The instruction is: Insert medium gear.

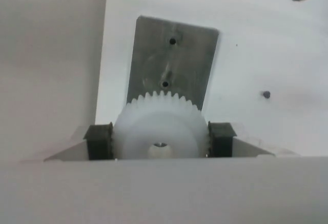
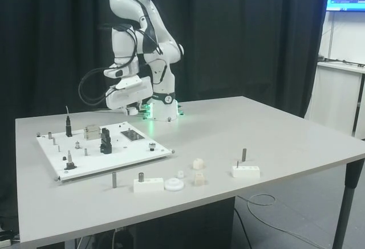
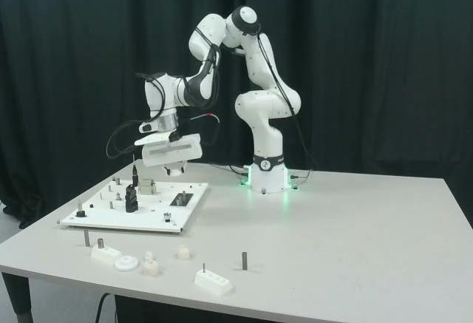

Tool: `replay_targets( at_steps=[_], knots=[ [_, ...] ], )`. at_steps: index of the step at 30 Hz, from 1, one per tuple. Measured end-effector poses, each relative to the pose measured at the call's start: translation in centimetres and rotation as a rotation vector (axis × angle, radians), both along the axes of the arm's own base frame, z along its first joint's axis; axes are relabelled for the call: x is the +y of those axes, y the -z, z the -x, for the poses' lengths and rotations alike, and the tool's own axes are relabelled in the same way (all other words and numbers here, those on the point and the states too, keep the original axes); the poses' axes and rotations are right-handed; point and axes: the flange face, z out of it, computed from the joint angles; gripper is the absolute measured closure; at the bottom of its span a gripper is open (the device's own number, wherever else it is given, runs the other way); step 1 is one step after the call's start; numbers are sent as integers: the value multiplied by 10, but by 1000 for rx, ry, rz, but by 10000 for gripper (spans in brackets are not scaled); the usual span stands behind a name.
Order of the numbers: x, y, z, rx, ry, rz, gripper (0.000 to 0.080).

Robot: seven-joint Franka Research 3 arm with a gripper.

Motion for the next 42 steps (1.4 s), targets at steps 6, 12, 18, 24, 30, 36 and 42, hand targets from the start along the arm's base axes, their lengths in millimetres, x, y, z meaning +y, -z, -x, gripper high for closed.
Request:
replay_targets(
  at_steps=[6,12,18,24,30,36,42],
  knots=[
    [2,6,-4,6,-13,6,406],
    [3,11,-5,11,-17,10,406],
    [2,18,-3,18,-17,9,406],
    [-1,27,-2,16,-11,4,406],
    [-2,36,-1,17,-17,2,406],
    [-1,42,-2,15,-25,1,406],
    [-1,46,-3,12,-25,2,406]
  ],
)
